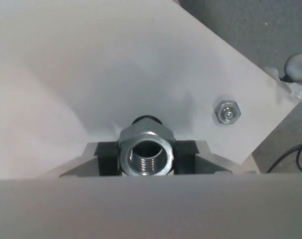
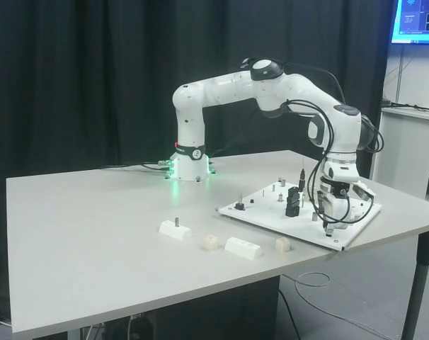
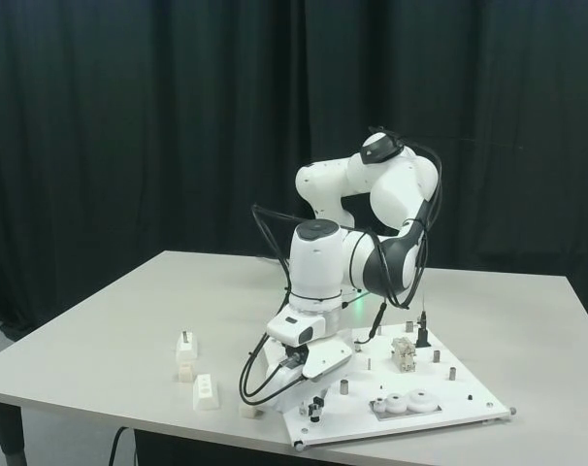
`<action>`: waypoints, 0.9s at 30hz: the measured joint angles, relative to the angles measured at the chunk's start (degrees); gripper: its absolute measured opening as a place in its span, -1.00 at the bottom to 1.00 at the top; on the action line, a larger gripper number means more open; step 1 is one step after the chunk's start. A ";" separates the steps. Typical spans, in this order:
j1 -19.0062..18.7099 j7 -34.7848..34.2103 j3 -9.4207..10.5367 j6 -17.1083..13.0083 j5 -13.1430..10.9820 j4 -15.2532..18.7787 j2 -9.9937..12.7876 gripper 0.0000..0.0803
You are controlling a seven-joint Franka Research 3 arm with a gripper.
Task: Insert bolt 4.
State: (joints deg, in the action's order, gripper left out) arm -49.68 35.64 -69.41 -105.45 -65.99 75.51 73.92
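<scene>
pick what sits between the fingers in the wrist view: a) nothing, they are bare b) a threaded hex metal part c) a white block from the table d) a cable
b: the wrist view shows the fingers shut on a hex metal part with a threaded bore, held just over the white board.

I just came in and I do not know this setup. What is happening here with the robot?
The white arm is bent low over a corner of the white board on the grey table. Its tool is shut on a metal bolt with a hollow threaded end, held just above the board. In the wrist view a smaller hex bolt already sits in the board nearby. Small white blocks lie on the table beside the board.
</scene>
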 joint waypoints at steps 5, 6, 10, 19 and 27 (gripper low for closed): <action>0.02 0.00 0.10 0.00 0.00 -0.05 0.01 -0.44; 0.02 0.00 0.11 0.01 0.00 -0.05 0.01 -0.44; 0.01 0.00 0.13 0.02 0.00 -0.05 -0.01 -0.44; 0.01 0.00 0.14 0.03 0.00 -0.06 -0.01 -0.44; 0.03 -0.82 0.14 0.03 0.00 -0.04 -0.01 -0.44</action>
State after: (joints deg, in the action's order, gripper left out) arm -49.65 34.82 -69.27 -105.42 -66.00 75.47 73.91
